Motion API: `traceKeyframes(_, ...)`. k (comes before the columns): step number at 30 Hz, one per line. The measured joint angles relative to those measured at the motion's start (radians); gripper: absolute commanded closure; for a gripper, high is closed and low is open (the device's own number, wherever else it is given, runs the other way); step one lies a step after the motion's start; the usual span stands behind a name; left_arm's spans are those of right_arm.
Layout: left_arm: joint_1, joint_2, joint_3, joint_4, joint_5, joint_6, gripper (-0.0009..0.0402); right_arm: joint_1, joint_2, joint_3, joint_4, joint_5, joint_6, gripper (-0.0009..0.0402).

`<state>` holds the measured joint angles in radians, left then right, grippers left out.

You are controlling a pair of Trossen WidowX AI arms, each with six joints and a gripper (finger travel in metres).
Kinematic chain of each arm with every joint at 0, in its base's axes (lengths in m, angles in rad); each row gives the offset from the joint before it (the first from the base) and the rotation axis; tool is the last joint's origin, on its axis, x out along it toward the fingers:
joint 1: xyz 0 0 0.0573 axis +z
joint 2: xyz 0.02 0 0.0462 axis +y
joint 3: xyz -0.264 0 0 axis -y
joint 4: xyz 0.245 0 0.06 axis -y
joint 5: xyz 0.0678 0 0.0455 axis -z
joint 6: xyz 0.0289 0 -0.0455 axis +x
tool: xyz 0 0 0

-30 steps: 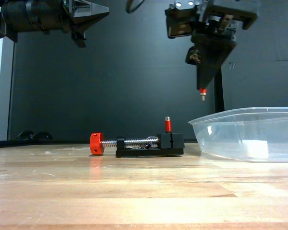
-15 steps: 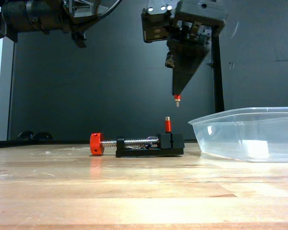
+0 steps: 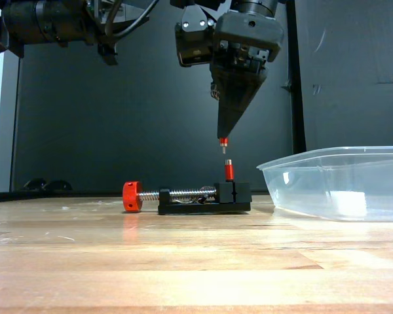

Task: Pick the rca connector and install on the hub

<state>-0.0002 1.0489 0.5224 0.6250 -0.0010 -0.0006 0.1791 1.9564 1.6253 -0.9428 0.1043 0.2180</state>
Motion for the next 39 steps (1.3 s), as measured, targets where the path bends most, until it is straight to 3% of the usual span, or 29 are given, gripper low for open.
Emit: traceKeyframes(39, 0.0, 0.0, 0.0, 0.0, 0.0, 0.0, 0.0393, -0.007, -0.002, -0.027, 0.012, 0.0, -0.003, 0.0393)
